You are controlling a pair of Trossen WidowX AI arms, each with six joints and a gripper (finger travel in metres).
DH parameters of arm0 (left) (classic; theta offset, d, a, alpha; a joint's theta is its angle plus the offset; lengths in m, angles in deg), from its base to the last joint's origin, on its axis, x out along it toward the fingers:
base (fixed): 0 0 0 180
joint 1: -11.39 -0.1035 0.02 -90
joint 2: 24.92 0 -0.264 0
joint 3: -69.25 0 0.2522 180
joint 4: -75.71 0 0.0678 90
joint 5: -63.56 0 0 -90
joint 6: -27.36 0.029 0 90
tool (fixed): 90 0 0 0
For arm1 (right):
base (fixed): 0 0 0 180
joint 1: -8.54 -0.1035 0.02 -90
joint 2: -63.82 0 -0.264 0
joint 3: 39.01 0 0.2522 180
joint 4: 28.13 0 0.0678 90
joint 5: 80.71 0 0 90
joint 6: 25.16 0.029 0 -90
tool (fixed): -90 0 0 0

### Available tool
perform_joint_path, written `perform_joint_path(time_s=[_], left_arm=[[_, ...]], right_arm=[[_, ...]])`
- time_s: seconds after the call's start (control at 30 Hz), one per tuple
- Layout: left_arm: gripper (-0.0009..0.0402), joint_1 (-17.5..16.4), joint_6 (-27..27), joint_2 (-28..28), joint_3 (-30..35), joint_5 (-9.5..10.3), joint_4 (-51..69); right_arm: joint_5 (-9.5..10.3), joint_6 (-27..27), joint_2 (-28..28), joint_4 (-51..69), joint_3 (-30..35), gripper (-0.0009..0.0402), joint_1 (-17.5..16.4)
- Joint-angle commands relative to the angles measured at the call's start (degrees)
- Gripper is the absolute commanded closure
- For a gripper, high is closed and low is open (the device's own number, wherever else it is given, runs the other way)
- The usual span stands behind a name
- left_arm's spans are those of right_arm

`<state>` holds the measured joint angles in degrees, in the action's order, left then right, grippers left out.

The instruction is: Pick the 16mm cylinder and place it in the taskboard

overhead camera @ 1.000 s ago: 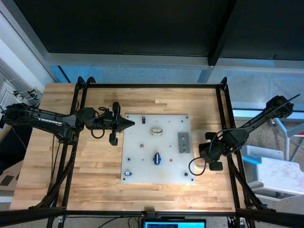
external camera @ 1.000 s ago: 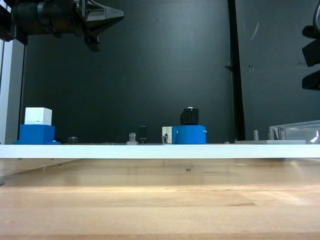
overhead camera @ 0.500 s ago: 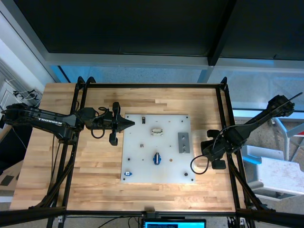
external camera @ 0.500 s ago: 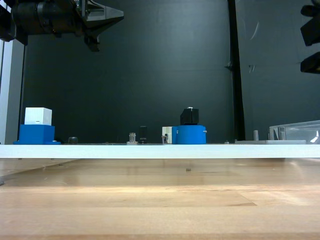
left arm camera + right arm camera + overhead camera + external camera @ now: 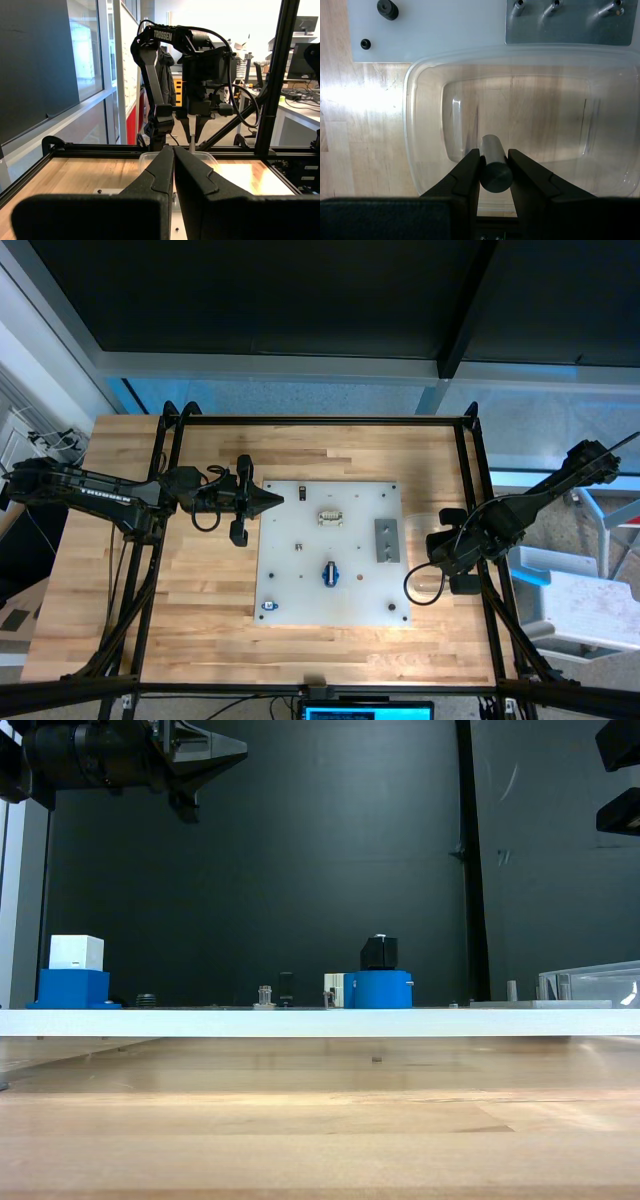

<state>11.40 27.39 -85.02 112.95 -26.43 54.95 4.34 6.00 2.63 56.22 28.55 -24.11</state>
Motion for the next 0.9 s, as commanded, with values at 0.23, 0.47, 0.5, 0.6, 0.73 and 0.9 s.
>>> perform_joint_path(time_s=[0.23,0.47,0.5,0.6,0.73,0.9], left_arm=[[0.0393,0.0,0.0,0.0,0.0,-0.02,0.0],[0.0393,0.0,0.0,0.0,0.0,-0.02,0.0],[0.0393,0.0,0.0,0.0,0.0,-0.02,0.0],[0.0393,0.0,0.0,0.0,0.0,-0.02,0.0],[0.0393,0.0,0.0,0.0,0.0,-0.02,0.0],[0.0393,0.0,0.0,0.0,0.0,-0.02,0.0]], right_arm=[[-0.02,0.0,-0.1,0.0,-0.1,0.0364,0.0],[-0.04,0.0,-1.1,-0.9,0.0,0.0364,0.4],[-0.04,-0.1,-1.5,-1.2,0.2,0.0364,0.7],[-0.07,-0.1,-2.7,-1.7,0.7,0.0364,1.2],[-0.22,-0.1,-4.9,-2.1,2.3,0.0364,2.2],[-0.5,-0.5,-8.3,-3.2,4.8,0.0364,3.9]])
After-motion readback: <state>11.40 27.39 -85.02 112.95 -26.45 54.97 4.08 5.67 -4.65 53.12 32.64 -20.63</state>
